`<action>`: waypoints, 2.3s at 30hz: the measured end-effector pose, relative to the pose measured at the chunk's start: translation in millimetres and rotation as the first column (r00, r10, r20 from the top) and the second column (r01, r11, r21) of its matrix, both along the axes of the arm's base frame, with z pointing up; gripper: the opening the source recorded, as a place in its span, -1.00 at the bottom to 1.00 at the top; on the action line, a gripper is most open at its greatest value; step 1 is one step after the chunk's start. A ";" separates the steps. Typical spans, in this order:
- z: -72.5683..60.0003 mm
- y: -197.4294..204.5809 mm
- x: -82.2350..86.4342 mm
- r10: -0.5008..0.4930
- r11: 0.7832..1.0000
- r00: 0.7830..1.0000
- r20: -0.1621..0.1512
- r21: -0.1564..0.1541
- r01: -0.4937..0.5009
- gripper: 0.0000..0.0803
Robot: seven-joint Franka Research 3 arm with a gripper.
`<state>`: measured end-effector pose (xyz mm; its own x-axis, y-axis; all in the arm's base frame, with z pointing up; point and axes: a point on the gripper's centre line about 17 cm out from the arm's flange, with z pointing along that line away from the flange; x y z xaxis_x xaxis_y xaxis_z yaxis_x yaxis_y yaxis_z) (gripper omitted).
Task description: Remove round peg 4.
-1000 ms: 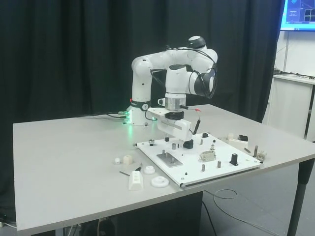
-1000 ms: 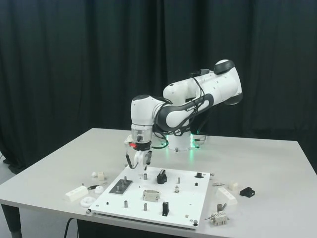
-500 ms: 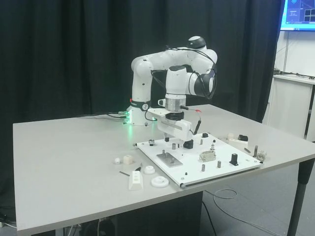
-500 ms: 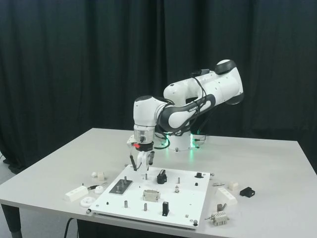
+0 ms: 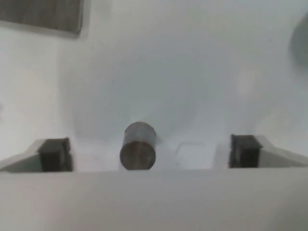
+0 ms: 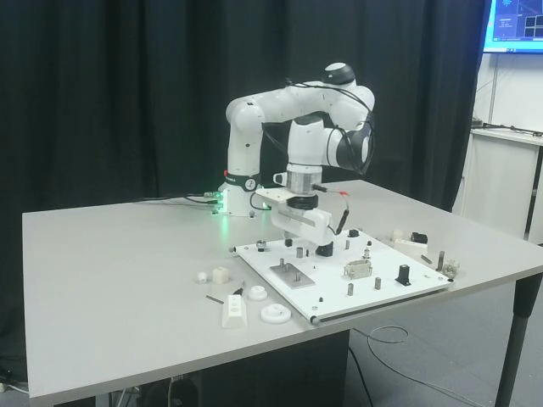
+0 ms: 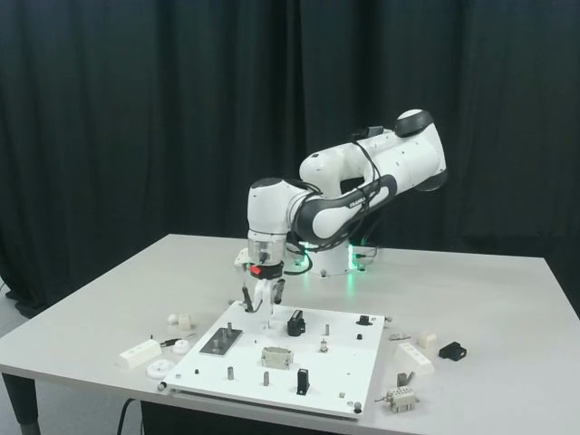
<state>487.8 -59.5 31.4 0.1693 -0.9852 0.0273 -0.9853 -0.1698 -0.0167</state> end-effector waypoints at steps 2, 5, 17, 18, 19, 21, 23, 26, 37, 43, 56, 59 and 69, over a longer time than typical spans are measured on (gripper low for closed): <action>-0.5 0.7 -0.1 0.008 1.000 1.000 -0.001 -0.001 -0.008 0.99; -1.2 1.9 -0.2 0.042 0.999 0.999 -0.002 -0.002 -0.042 0.99; -3.3 3.3 5.0 0.061 0.998 0.998 0.025 0.003 -0.061 -0.16; -3.3 3.1 4.7 0.059 0.998 0.998 0.026 0.003 -0.059 -0.16; -3.3 3.1 4.7 0.057 0.998 0.998 0.028 0.004 -0.057 -0.62; -3.3 3.2 5.0 0.054 0.999 0.998 0.032 0.005 -0.054 -0.62; -3.2 3.3 5.1 0.052 0.999 0.998 0.035 0.006 -0.052 -0.62; -3.1 3.6 5.3 0.052 0.999 0.998 0.038 0.005 -0.052 -0.63; -2.9 3.5 5.9 0.048 0.999 0.998 0.046 0.004 -0.048 -0.63; -2.5 3.1 6.2 0.046 0.999 0.998 0.047 0.003 -0.046 -0.63; -2.6 2.8 6.4 0.033 0.999 0.998 0.047 0.005 -0.033 -0.63; -2.7 2.8 6.4 0.031 0.999 0.998 0.047 0.006 -0.031 -0.63; -2.3 2.4 6.8 0.030 1.000 0.999 0.045 0.008 -0.030 -0.63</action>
